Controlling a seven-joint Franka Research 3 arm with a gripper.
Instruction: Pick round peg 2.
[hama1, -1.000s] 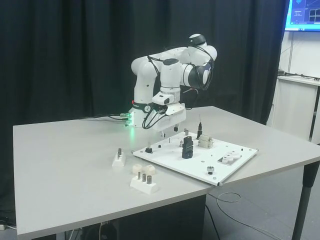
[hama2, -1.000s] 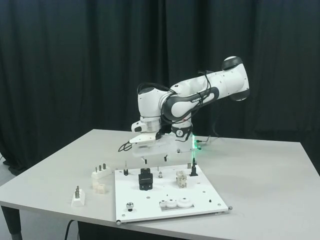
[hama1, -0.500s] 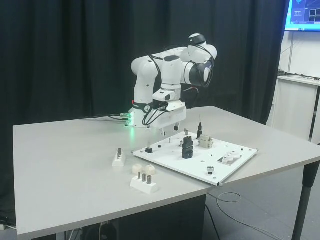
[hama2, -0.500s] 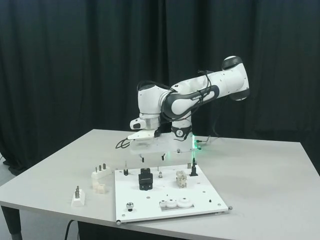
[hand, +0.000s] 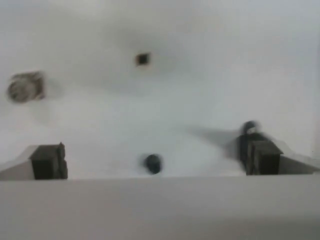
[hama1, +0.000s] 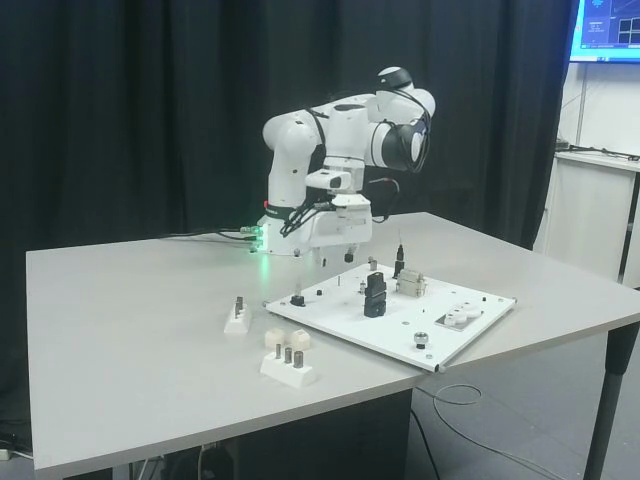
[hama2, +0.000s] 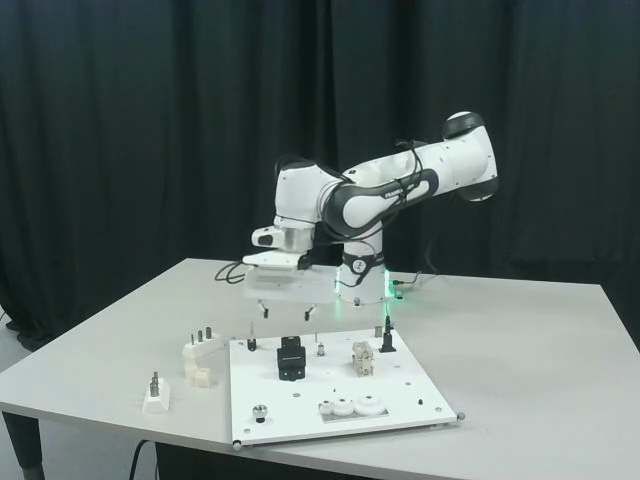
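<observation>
Wrist view: my fingers (hand: 150, 160) spread wide, nothing between pads, hovering above white board (hama1: 395, 320). Small black round peg (hand: 152, 163) stands on board directly beneath gap; cannot tell if it is round peg 2. From second room view, fingers (hama2: 285, 314) hang above board's 11 o'clock corner on grey surface (hama2: 520, 350).

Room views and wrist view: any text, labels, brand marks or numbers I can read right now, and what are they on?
No text can be read in any view.
Arm: a dark band on the forearm carries lettering, too small to read.
Screen: shows marks at the corner of the first room view, too small to read.
White board: no printing visible.
Wrist view: no writing.
</observation>
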